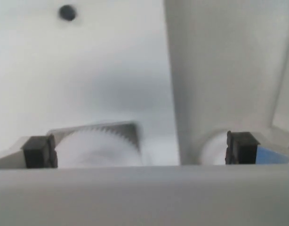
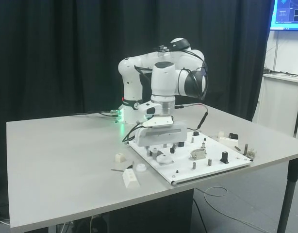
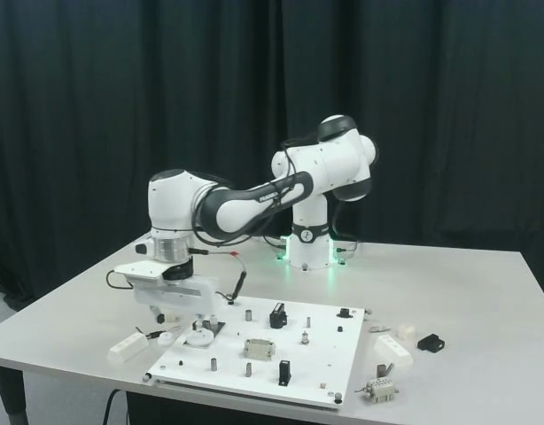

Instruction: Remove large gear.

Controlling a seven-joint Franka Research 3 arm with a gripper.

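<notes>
End effector (image 1: 140, 149): you had it low over the white board's (image 3: 316, 367) near-left corner, its black fingertips (image 1: 40, 151) spread wide and closed on nothing.
Large gear (image 1: 98, 147): you could see this white toothed wheel between the two fingertips, nearer one of them; whether that pad touched it could not be told. In the second room view it sat on the board (image 2: 217, 167) directly under the end effector (image 3: 185, 316).
Second white round part (image 1: 212, 147): it lay just beside the other fingertip, partly hidden.
Board: you had it flat on the grey table (image 2: 57, 150), carrying small black and grey fittings.
Loose parts: a white block (image 2: 130, 178) and a small white piece (image 2: 120, 157) lay on the table beside the board's edge nearest the gear.
</notes>
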